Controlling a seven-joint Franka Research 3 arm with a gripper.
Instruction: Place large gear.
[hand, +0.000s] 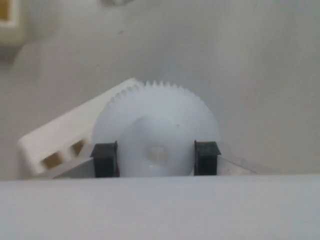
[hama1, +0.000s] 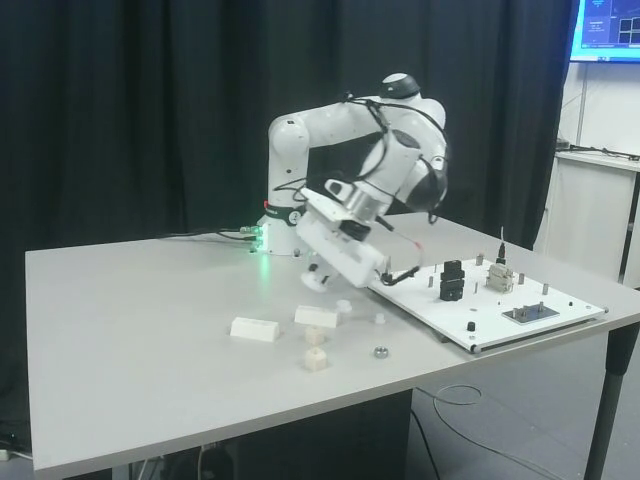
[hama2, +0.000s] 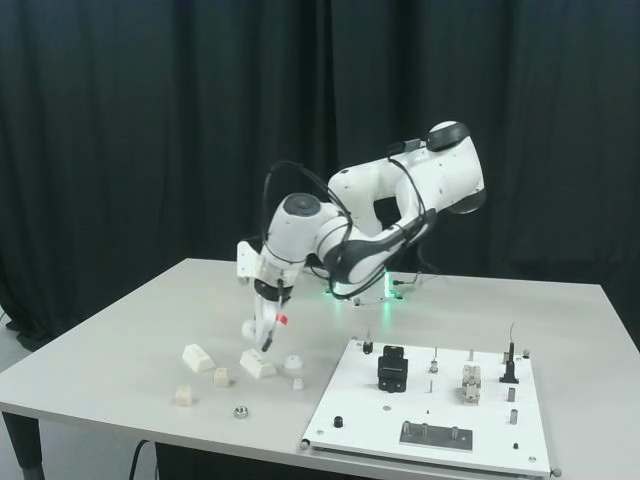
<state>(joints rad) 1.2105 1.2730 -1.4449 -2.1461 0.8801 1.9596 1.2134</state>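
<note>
Gripping the large gear (hand: 156, 131) between its fingers, the hand (hand: 156, 159) hangs above the table (hand: 260, 75).

The large gear (hand: 156, 131) is shown in white, its rim patterned with fine, evenly spaced teeth. It is flanked by the black pads (hand: 105, 159) of the gripper (hand: 156, 160). The slotted block (hand: 65, 137) behind it is rendered white. The robot arm (hama1: 350, 130) is white with black cabling, and a green light (hama1: 262, 238) is seen at its base. The table (hama1: 130, 320) is grey, the assembly board (hama2: 440, 410) white with a black fixture (hama2: 392, 368), and the curtain (hama2: 150, 120) black.
</note>
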